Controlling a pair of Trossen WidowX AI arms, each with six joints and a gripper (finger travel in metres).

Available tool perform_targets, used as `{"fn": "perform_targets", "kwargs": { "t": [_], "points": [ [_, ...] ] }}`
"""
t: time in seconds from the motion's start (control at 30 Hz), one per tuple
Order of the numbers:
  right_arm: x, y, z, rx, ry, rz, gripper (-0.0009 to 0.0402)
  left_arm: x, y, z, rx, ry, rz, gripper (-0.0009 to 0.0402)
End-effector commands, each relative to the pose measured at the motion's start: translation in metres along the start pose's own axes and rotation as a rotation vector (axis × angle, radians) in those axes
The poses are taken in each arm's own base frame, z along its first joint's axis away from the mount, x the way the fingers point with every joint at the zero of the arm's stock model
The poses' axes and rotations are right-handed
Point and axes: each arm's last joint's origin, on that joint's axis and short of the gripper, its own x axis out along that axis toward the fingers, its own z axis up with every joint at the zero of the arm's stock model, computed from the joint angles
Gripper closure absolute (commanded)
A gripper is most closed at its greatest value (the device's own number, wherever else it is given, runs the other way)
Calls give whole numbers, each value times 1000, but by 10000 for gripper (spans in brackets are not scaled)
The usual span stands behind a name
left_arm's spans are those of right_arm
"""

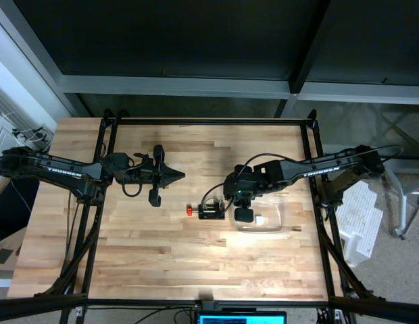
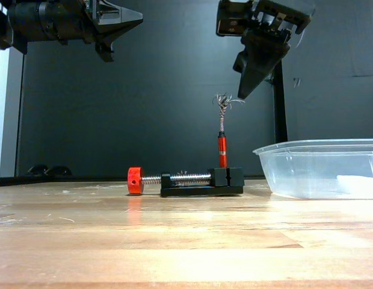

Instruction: Remove the RCA connector from the receptacle and place in the container

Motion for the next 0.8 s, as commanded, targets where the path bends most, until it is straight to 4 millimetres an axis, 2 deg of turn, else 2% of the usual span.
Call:
{"fn": "perform_targets", "kwargs": {
  "t": [0.03,0.3,0.53,0.8],
  "points": [
    [9,6,4,-4,18,3,268,0,0,0,0,0,0,393],
    [35,14,7,-2,50,-19,227,0,0,0,0,0,0,393],
    [52,17,9,-9,62,-22,226,0,0,0,0,0,0,393],
    [62,20,9,-13,58,-22,226,0,0,0,0,0,0,393]
  ]
}}
